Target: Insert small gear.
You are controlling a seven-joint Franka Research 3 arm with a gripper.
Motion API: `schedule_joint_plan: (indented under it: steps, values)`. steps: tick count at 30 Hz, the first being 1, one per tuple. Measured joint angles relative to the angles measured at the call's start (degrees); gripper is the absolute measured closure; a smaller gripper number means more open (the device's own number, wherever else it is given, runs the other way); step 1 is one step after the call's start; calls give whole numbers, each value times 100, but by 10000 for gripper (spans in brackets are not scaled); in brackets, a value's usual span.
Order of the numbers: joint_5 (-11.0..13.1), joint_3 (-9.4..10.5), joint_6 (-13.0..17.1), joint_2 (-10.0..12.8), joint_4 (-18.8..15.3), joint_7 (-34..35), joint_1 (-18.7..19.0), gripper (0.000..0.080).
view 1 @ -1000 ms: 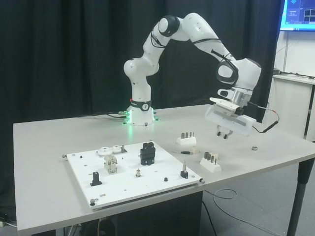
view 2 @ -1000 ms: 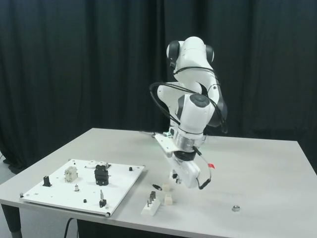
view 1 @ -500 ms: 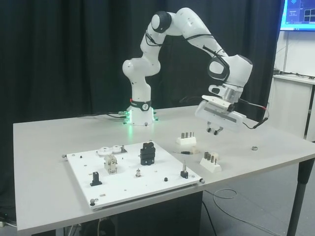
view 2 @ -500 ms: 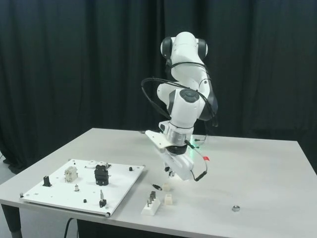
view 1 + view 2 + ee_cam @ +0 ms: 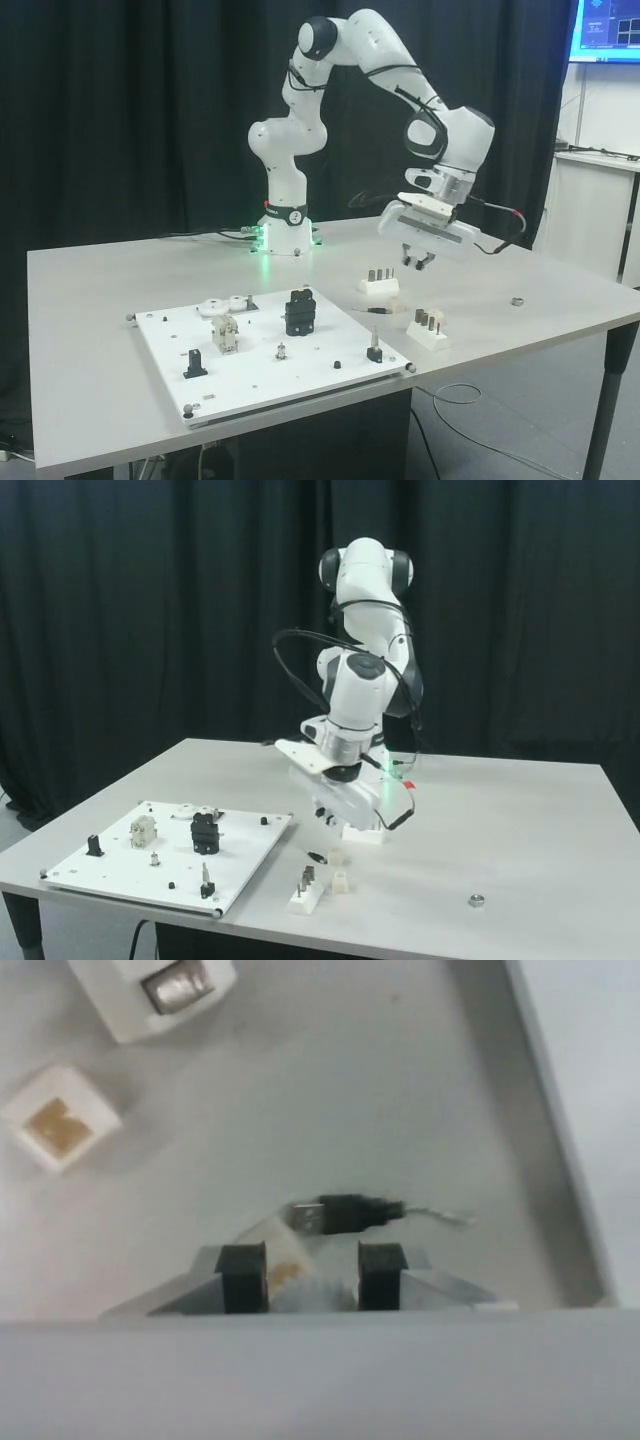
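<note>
The small gear cannot be made out for certain; in the wrist view a pale blur sits inside the tool (image 5: 312,1278), and I cannot tell whether it is the gear. Nor can I tell whether the tool is clenched or released. In the first room view the tool hangs above the grey surface (image 5: 90,290), at one o'clock from a white peg block (image 5: 379,288). A black cable plug (image 5: 345,1210) lies on the surface under the tool. A second peg block (image 5: 428,330) lies at five o'clock of the first, and the white board (image 5: 300,385) at eight o'clock.
</note>
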Motion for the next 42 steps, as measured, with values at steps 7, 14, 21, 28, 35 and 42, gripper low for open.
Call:
schedule_joint_plan:
  steps: [7, 14, 21, 28, 35, 42]
  values:
    - [-235, 3, 161, -220, -339, -734, -201, 611]
    - [-482, 8, 391, -467, -736, -1469, -468, 611]
    - [-639, 9, 741, -708, -1112, -2026, -765, 611]
    - [-726, 8, 1030, -911, -1392, -2598, -1031, 611]
    - [-726, -2, 1268, -1114, -1625, -3097, -1252, 611]
    - [-726, -21, 1428, -1335, -1863, -3766, -1450, 611]
